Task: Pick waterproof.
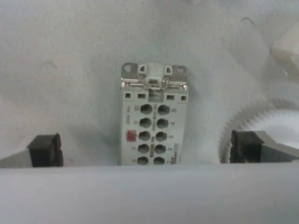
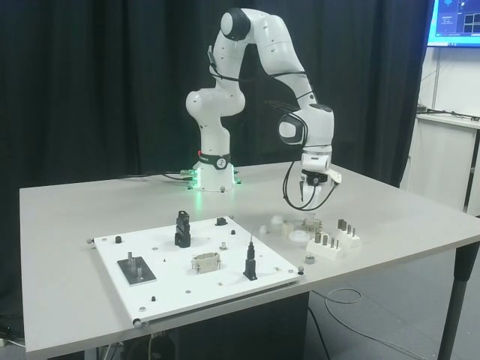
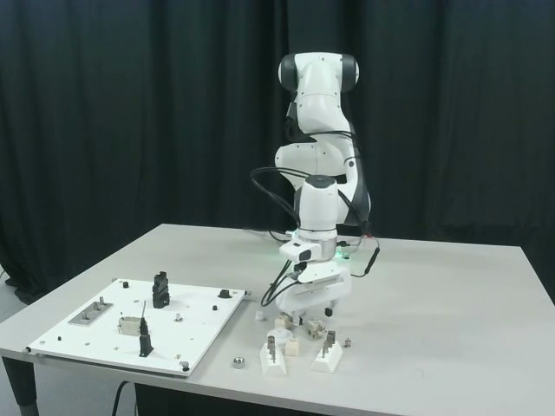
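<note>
The waterproof connector (image 1: 152,116) is a white rectangular block with two rows of round holes and a metal clip at one end. It lies flat on the grey table (image 1: 70,70), between and below my fingers (image 1: 45,150). My gripper (image 1: 145,148) is open, with the black pads wide apart on either side of the connector and nothing held. In the first room view the gripper (image 2: 313,196) hangs a little above the connector (image 2: 310,223). In the second room view the gripper (image 3: 310,305) hovers over the same cluster of small parts (image 3: 310,327).
A white toothed gear (image 1: 261,126) lies beside the connector, close to one finger. A white block (image 1: 287,51) sits farther off. White peg holders (image 2: 334,240) stand near the table's front edge. A white board (image 2: 187,262) with black fixtures and another connector (image 2: 205,261) lies to the side.
</note>
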Tool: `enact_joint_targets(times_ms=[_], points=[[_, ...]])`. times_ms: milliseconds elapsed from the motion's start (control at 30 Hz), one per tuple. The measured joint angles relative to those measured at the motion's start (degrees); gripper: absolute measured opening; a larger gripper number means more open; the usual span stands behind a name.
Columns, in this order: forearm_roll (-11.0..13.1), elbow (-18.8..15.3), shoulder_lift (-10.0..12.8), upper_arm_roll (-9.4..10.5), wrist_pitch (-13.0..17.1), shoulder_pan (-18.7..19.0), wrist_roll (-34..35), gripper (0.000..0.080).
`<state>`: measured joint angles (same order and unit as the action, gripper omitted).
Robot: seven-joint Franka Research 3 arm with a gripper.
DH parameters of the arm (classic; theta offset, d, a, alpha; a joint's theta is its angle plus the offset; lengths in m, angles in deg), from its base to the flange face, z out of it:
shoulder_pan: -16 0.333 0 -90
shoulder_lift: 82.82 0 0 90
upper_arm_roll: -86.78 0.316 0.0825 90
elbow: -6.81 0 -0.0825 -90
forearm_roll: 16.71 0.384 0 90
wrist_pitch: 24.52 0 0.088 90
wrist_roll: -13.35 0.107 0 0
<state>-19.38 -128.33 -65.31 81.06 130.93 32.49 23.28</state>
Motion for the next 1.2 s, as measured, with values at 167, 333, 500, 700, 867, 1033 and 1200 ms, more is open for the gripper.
enact_joint_targets(times_ms=[167, 333, 500, 700, 867, 1033, 1200], points=[[0.0, 0.6, 0.6, -0.05, -0.1, -0.2, 0.3, 0.08], [0.0, 1.3, 1.3, -0.1, -0.6, -0.4, 0.6, 0.08], [0.0, 2.3, 2.0, -0.14, -1.5, -0.5, 0.6, 0.08], [0.0, 3.6, 2.7, -0.14, -3.1, -0.5, 0.7, 0.08], [0.0, 4.4, 3.2, -0.14, -4.2, -0.5, 0.9, 0.08], [0.0, 5.0, 3.6, -0.04, -5.2, -0.5, 1.0, 0.08], [0.0, 5.2, 4.1, 0.11, -5.4, -0.5, 1.0, 0.08]])
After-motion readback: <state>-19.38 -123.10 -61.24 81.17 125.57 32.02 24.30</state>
